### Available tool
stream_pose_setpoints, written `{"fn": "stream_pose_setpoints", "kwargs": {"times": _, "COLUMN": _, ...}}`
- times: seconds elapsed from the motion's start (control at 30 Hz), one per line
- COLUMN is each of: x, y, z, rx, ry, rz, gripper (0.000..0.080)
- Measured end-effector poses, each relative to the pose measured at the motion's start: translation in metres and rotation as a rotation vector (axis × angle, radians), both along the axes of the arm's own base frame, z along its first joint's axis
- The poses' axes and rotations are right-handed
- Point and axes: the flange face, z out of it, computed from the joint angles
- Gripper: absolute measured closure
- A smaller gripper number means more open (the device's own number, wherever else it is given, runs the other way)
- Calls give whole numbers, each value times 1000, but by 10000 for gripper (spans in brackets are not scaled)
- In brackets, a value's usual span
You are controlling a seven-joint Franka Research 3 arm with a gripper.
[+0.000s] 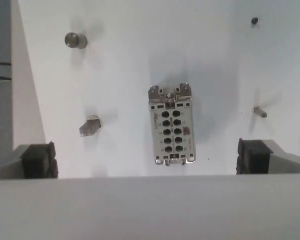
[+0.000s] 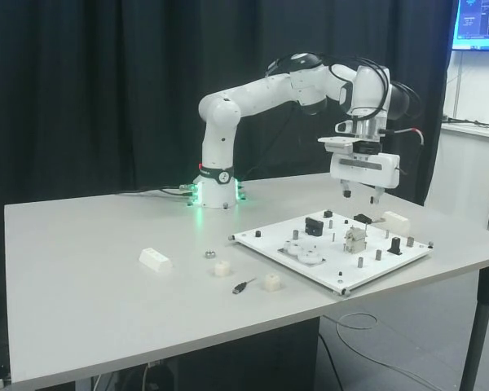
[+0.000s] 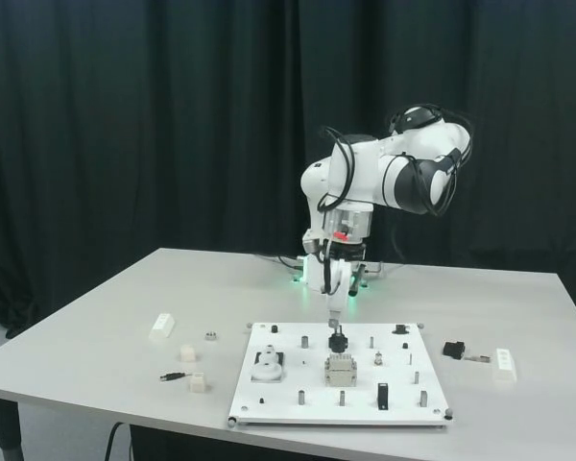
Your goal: Remove waterproof.
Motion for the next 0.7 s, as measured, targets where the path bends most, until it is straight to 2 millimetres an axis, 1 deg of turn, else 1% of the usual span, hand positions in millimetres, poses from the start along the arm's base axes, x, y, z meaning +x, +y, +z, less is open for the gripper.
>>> {"fn": "stream_pose_setpoints", "kwargs": {"times": 0.3, "x": 2, "y": -2, "z": 6, "rx": -17, "ry": -3, "rz": 11, "gripper": 3}}
{"fn": "stream_pose_setpoints", "kwargs": {"times": 0.7, "x": 4, "y": -10, "z": 9, "rx": -19, "ry": -8, "rz": -2, "gripper": 3}}
